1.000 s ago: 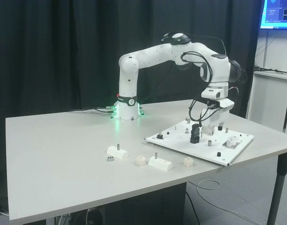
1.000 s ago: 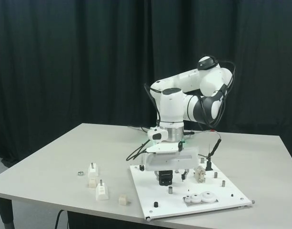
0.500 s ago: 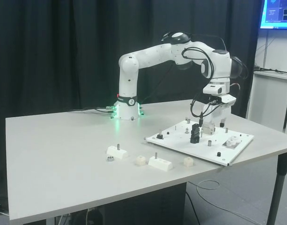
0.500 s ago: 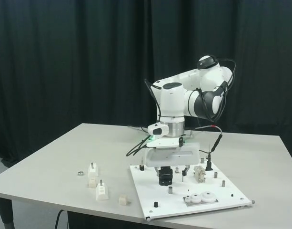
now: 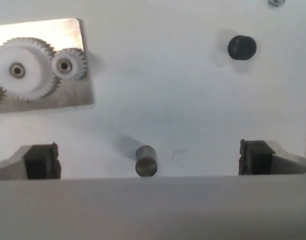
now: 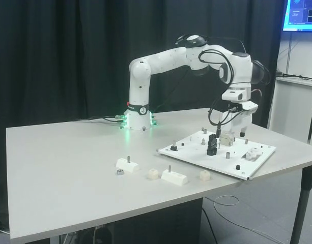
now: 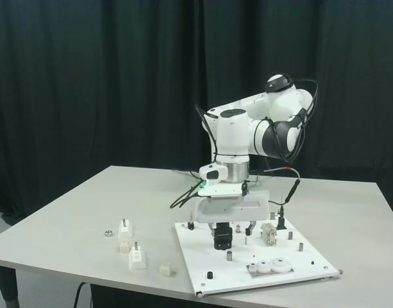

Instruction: Pick round peg 2.

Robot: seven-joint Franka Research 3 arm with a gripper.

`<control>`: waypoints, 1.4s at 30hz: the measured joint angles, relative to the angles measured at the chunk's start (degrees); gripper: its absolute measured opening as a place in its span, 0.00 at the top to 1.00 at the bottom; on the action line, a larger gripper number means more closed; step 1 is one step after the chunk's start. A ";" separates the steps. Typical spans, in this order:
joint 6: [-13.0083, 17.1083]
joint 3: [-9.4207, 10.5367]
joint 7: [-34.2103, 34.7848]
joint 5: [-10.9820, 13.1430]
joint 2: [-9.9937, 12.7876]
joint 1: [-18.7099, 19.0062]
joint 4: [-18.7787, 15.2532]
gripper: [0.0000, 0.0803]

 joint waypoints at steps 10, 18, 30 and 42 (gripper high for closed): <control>0.00 -0.43 0.00 -0.82 0.00 -0.09 0.58 0.00; 0.00 -0.55 0.00 -1.20 0.00 -0.57 1.22 0.00; 0.07 -0.57 -0.03 -2.00 0.01 -1.74 2.59 0.00; 0.67 -1.45 -2.03 -6.82 0.02 -5.41 5.22 0.00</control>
